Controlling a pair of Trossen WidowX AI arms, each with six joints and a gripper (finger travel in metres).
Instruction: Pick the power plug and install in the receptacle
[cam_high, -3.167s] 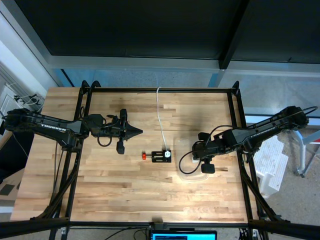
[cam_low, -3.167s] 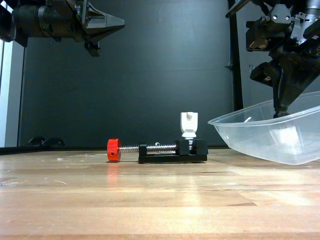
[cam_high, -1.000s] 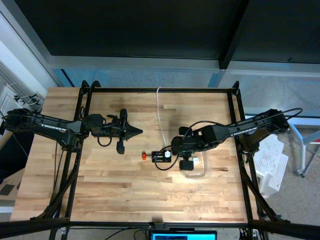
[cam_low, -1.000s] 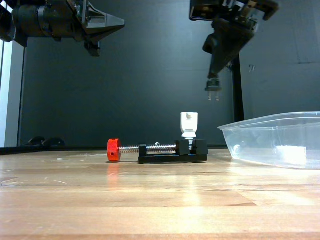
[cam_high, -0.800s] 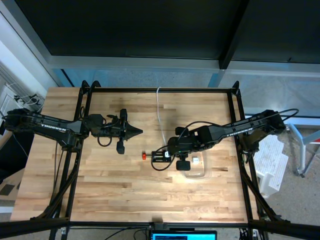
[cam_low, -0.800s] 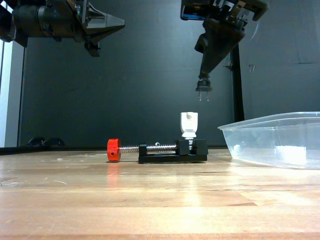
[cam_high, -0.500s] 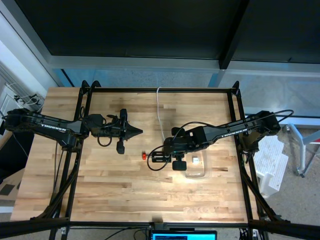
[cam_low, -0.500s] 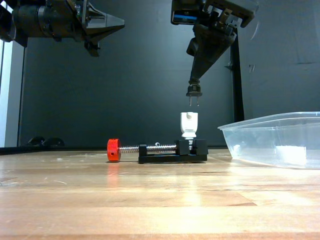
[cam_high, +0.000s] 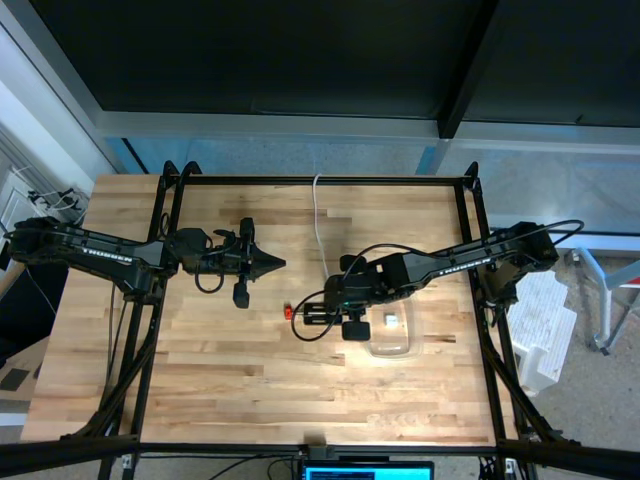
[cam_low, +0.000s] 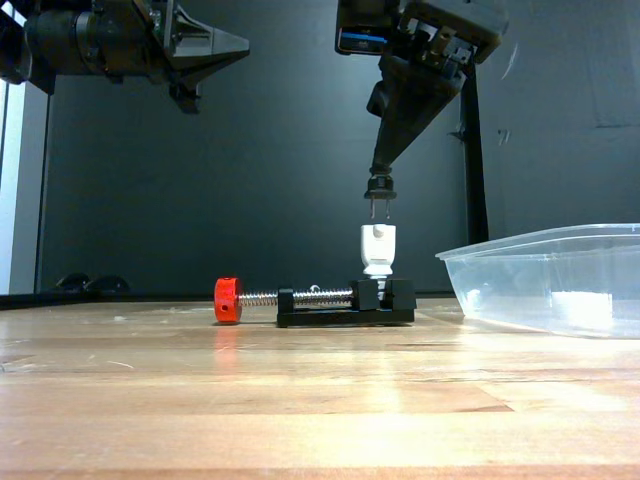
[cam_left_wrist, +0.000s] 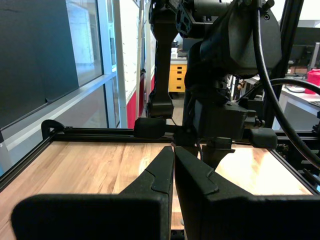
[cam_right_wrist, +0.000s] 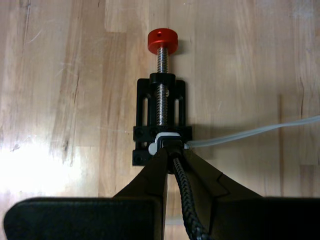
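Wooden worktop (cam_low: 300, 400), dark backdrop. Right claw (cam_low: 381, 176): closed on the power plug (cam_low: 380, 190), prongs down, just above the receptacle (cam_low: 377, 247), not touching. Left claw (cam_low: 236, 42): fingers together, empty, held high, well apart. Risk: prongs missing the slots would likely butt the socket face and tilt the plug in the grip. Hidden: slots; prong alignment in depth.

High view: right gripper (cam_high: 336, 303) covers receptacle (cam_high: 310, 315) socket, hides power plug (cam_low: 379, 188). Low view: left gripper (cam_low: 240, 44) rear, tray (cam_low: 540, 270) cut by frame edges.
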